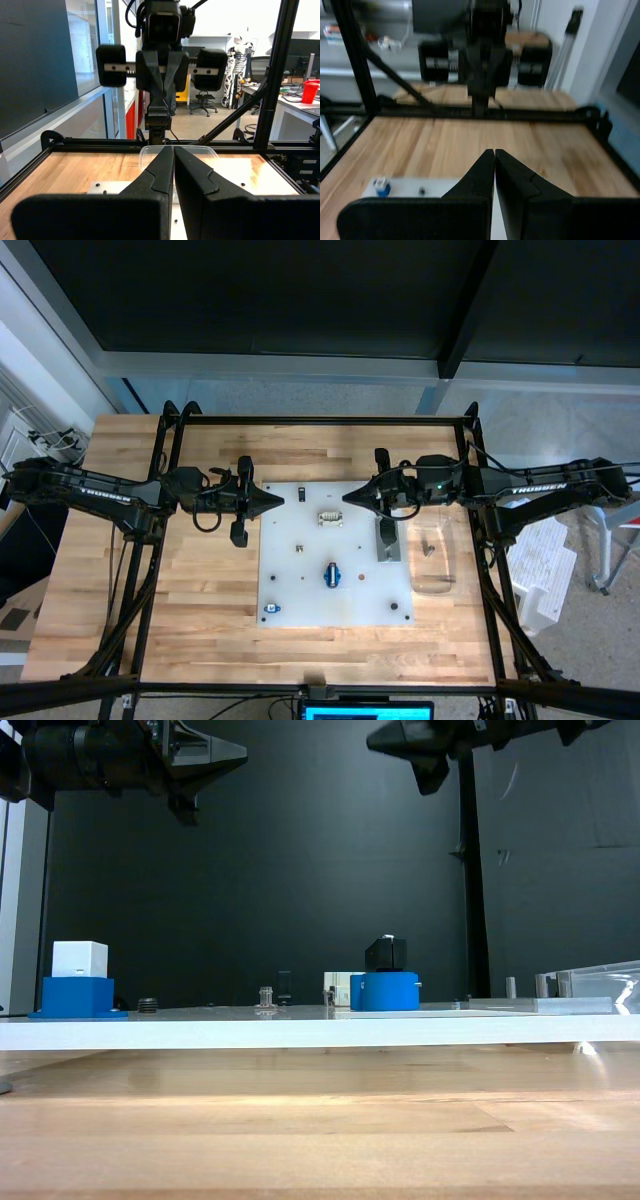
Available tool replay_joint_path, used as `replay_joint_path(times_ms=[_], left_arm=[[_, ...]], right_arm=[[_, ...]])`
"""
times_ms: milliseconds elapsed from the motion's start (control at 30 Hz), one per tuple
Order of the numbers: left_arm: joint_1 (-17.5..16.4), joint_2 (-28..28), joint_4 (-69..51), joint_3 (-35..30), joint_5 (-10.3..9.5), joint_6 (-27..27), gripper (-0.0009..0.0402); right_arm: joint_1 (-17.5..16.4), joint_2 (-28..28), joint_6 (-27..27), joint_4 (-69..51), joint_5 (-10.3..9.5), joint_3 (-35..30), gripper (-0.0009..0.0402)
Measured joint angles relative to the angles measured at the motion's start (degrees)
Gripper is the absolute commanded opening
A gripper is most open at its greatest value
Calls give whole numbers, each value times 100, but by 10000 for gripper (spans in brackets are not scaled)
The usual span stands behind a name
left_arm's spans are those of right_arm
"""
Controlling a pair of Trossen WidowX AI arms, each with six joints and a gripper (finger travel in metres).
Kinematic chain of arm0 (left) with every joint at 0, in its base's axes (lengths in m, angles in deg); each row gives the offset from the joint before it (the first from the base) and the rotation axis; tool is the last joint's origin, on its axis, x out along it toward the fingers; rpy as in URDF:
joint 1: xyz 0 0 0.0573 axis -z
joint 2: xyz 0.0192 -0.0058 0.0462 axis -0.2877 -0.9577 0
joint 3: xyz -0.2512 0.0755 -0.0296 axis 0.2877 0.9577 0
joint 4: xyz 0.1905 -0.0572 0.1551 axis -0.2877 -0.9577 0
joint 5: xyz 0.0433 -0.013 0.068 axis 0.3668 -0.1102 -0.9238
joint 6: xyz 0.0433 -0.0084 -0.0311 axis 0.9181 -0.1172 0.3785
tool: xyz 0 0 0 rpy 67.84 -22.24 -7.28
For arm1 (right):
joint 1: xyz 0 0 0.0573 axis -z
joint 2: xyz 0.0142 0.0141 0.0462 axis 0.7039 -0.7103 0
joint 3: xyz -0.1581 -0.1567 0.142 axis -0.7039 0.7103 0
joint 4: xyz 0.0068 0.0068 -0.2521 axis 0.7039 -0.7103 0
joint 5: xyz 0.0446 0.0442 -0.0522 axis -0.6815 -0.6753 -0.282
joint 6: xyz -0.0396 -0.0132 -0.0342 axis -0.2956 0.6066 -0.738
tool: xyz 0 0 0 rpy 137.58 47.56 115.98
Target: Remove the 16mm cylinder and place in the container
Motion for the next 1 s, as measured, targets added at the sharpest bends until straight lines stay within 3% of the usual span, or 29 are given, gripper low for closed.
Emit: replay_joint_path(times_ms=[100,267,367,600,1000], left_arm=[[0,0,-2,0,0,0,0],[0,0,-2,0,0,0,0],[0,0,-2,0,0,0,0],[0,0,-2,0,-2,0,0],[0,-2,-2,0,-2,0,0]], right_arm=[[114,0,-11,280,-103,122,0],[424,0,188,955,-675,422,0],[442,0,199,1318,-699,544,0],[409,2,223,1897,-415,905,0],[382,267,313,2317,-350,1388,0]])
